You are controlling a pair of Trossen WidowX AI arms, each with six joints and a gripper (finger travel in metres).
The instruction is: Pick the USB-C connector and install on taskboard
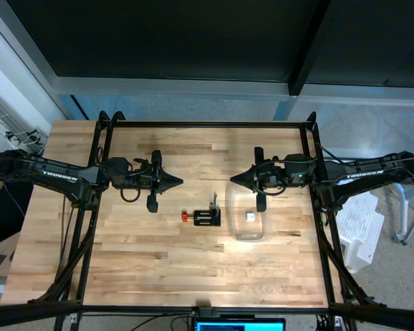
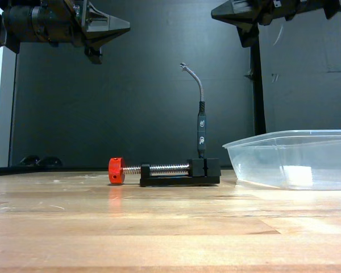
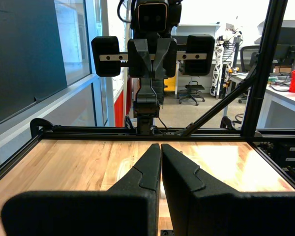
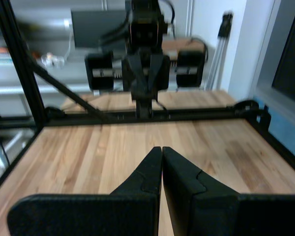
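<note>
There is one wooden table (image 1: 124, 262) with two arms over it, the left arm (image 1: 48, 172) and the right arm (image 1: 372, 169). That makes two grippers: the left gripper (image 1: 181, 182) above the table's left half and the right gripper (image 1: 232, 178) above its right half, each with two fingers pressed together. One black block (image 1: 205, 218) carries one orange-red knob (image 1: 184, 217) and one upright connector (image 2: 201, 128). One clear tray (image 1: 252, 239) holds one small white square piece (image 1: 250, 216). One screen (image 1: 239, 324) sits at the near edge.
</note>
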